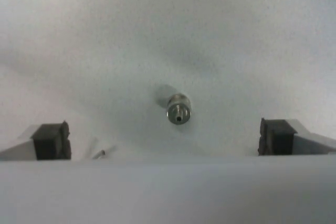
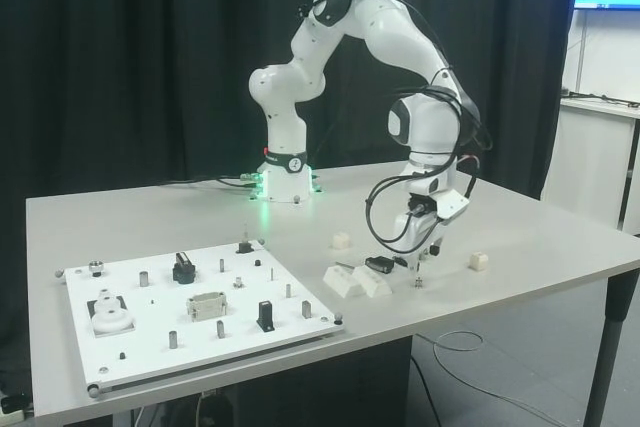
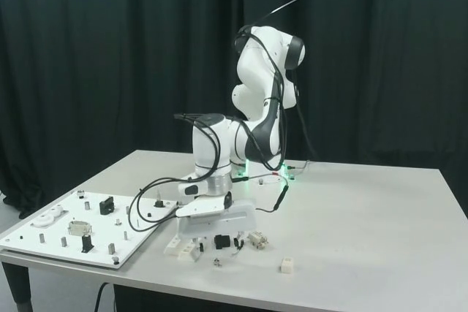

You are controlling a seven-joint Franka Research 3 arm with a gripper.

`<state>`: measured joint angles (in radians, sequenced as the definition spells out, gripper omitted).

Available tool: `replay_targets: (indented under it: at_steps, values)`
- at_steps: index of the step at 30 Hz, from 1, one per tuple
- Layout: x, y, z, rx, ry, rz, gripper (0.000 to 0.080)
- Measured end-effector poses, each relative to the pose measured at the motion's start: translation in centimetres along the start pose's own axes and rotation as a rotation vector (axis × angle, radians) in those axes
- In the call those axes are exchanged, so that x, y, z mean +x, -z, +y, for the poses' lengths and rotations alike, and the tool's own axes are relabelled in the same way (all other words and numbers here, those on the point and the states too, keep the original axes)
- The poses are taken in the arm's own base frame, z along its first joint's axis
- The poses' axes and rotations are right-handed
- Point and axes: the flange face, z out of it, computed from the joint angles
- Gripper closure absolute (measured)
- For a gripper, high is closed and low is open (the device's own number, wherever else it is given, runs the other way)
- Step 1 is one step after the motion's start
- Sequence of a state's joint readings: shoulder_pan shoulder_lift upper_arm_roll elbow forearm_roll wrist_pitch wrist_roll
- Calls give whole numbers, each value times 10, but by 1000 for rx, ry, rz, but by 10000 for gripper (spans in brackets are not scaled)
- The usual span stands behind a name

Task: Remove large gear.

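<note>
White arm (image 2: 380,37) on a grey counter (image 2: 520,237), black curtain (image 2: 130,47) behind it all. The base (image 2: 285,182) glows green. White board (image 2: 190,312) dotted with black and grey bits, and black finger pads (image 1: 51,141) on the hand (image 1: 163,140).

The grey surface (image 2: 560,237) carried the arm's base (image 2: 284,187), ringed by green light, near its back edge. A white board (image 2: 190,347) studded with small pegs and black fittings lay flat at one front corner. Near the middle front sat low white blocks (image 2: 357,282), with one small white cube (image 2: 341,240) behind them and another (image 2: 479,261) well apart toward the far end. A small metal pin (image 1: 178,110) stood upright on the surface.
</note>
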<state>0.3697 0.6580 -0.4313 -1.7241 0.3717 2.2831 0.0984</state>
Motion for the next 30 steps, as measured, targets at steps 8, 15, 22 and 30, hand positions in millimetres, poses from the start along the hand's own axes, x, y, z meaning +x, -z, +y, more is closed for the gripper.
replay_targets:
  at_steps: [8,15,22,30]
  values:
    - [6,9,3,-4,-7,-3,3]
    - [12,15,12,-8,-19,-5,3]
    - [17,19,23,-13,-28,-1,3]
    - [23,24,30,-10,-33,8,3]
